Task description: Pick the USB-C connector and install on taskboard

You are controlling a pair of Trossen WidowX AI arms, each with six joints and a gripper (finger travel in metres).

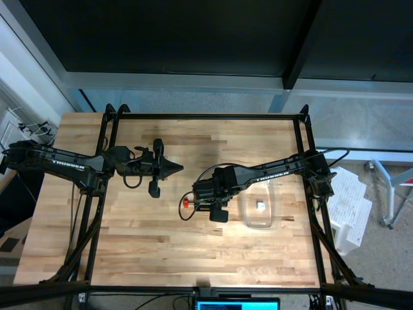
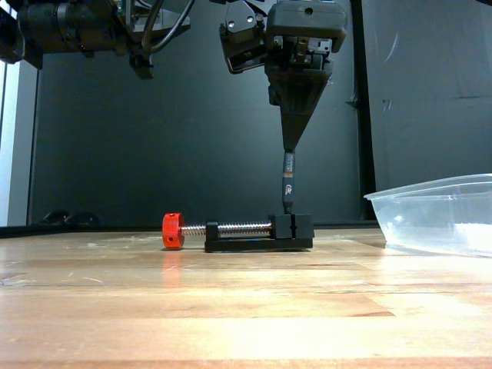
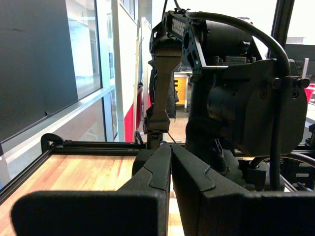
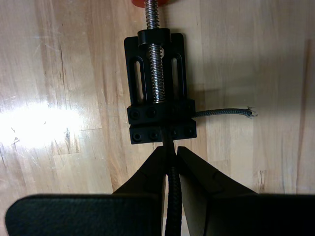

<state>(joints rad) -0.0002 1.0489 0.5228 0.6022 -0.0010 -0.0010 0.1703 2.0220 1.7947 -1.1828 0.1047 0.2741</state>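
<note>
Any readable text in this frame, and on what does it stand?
"TROSSEN": on the left arm, whose left gripper hangs shut above the table.
"TROSSEN": on the right arm, whose right gripper holds the USB-C connector upright at the taskboard.
Mark on the connector: too small to read.

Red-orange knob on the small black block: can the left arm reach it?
Likely yes: left pincer hangs shut near the knob, bare table between; right pincer, gripping the thin dark-grey plug, stands over the block's other end.
</note>
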